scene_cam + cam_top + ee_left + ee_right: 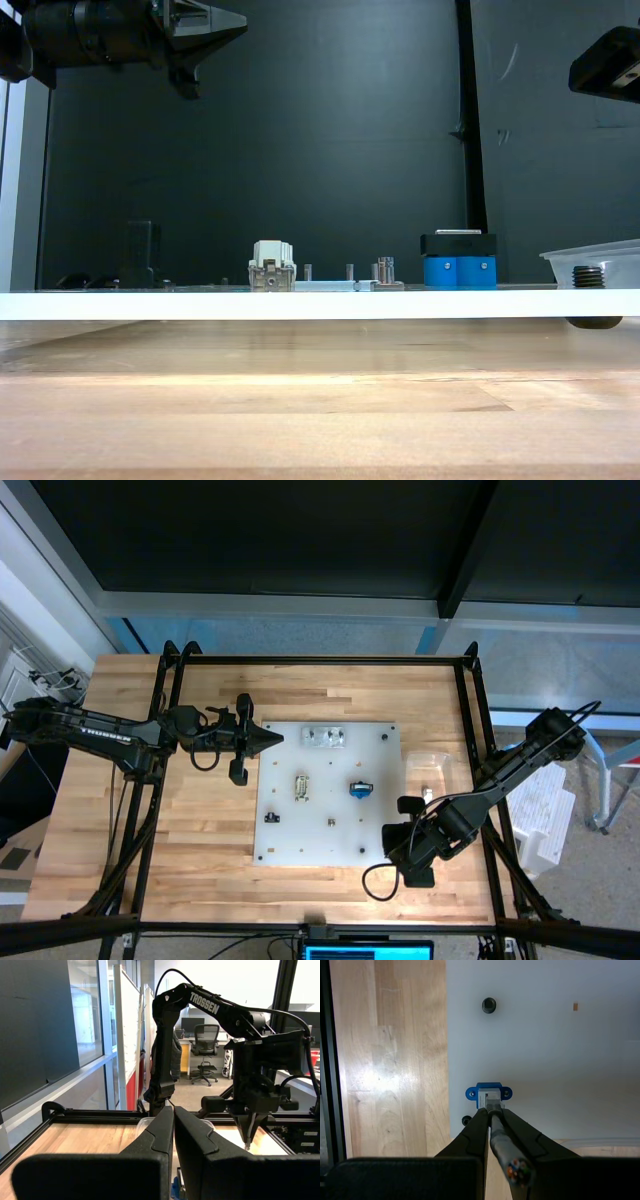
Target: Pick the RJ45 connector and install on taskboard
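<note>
While the right gripper (493,1114) hung over the near right corner of the taskboard (545,1050), its fingers were clamped on the grey cable stub (501,1147) of the RJ45 connector (490,1096) | plug tip met a blue fixture (471,1093) — whether seated, unclear | farther back, left gripper (272,740) hovered high over the board's left edge, fingers pressed together.

white block capitals "trossen" on the right arm (204,1002), black upper link, above the right gripper (248,1139) hanging over the table. same word, small white letters, along the left arm (105,737), behind the left gripper (277,739) at the taskboard's (330,855) left edge.
</note>
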`<action>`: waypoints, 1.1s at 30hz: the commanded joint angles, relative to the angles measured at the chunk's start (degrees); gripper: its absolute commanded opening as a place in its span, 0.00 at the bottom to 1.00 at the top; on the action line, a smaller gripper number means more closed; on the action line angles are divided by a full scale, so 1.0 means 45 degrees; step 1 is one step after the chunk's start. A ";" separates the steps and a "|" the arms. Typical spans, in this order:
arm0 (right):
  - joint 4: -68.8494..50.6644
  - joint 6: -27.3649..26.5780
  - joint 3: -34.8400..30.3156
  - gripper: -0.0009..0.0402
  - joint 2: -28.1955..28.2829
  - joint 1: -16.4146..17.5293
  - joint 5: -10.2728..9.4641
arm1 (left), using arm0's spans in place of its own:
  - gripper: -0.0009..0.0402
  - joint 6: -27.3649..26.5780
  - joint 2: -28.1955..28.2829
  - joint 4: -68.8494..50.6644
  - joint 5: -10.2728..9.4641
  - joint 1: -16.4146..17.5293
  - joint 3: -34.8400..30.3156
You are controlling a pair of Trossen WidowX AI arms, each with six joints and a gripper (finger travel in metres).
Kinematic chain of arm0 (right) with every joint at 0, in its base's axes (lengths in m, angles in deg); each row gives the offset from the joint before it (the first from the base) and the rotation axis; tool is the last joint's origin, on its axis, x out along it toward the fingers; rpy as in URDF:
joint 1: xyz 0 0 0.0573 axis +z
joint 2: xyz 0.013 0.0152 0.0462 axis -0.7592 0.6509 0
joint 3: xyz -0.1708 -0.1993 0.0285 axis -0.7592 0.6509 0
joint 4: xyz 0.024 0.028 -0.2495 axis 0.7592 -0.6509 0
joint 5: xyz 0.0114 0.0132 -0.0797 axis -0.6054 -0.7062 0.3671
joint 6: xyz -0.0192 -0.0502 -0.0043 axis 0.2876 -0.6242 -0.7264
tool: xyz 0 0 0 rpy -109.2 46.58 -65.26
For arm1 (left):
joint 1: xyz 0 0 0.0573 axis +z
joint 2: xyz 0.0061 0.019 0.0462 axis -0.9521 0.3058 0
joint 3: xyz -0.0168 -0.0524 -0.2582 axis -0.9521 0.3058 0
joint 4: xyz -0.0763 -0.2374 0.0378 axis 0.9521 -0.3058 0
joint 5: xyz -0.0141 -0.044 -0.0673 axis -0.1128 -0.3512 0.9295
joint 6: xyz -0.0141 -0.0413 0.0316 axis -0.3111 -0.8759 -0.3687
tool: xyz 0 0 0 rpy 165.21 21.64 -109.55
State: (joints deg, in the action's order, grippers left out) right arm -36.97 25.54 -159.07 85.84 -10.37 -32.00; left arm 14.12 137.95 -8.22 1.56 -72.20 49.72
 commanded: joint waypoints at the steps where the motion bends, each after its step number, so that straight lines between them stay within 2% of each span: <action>1: -0.0019 -0.0015 0.0019 0.02 0.0005 0.0005 0.0010 | 0.02 0.0005 0.0000 0.0005 0.0005 0.0000 -0.0005; 33: 0.0155 -0.0019 0.0175 0.02 0.0078 0.0083 -0.0039 | 0.02 0.0000 0.0000 0.0005 0.0005 0.0000 -0.0005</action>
State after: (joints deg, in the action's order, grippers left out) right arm -36.05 25.56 -158.28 86.19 -10.02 -32.20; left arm 14.12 137.95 -8.22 1.56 -72.20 49.72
